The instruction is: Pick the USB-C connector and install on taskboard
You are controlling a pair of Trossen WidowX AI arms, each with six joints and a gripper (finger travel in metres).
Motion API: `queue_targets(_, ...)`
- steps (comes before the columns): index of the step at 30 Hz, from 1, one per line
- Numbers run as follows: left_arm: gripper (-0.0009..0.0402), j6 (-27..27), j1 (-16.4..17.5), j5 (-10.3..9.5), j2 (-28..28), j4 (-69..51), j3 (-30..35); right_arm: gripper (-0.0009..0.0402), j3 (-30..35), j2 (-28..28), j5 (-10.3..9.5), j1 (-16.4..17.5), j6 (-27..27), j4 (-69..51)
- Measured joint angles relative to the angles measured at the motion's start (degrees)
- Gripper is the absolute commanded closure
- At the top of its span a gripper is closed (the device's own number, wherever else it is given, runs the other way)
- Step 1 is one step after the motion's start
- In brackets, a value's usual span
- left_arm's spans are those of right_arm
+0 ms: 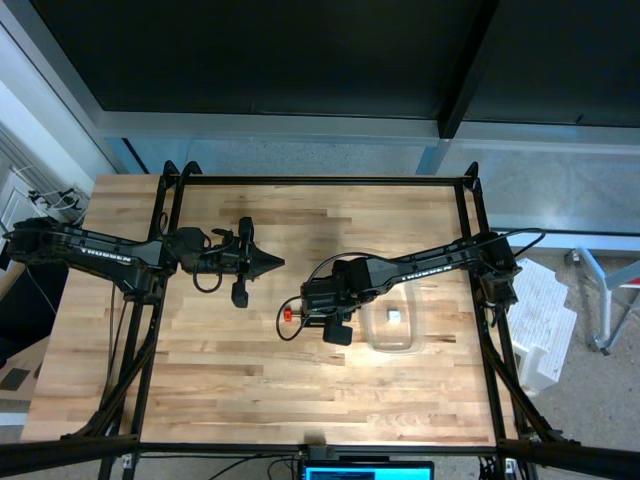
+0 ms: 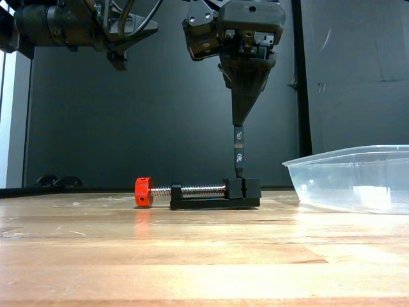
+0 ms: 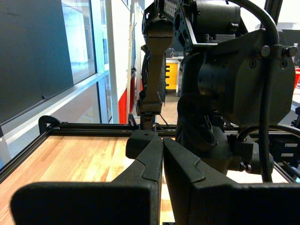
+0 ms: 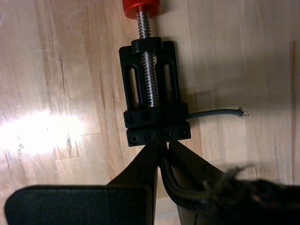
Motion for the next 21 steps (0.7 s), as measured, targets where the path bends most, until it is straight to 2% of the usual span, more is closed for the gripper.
queue_targets(21,0.0393,0.0,0.0,0.02,0.0,0.0,0.0,0.0393,-4.0,-0.5,-0.24,0.0,-0.9,4.4)
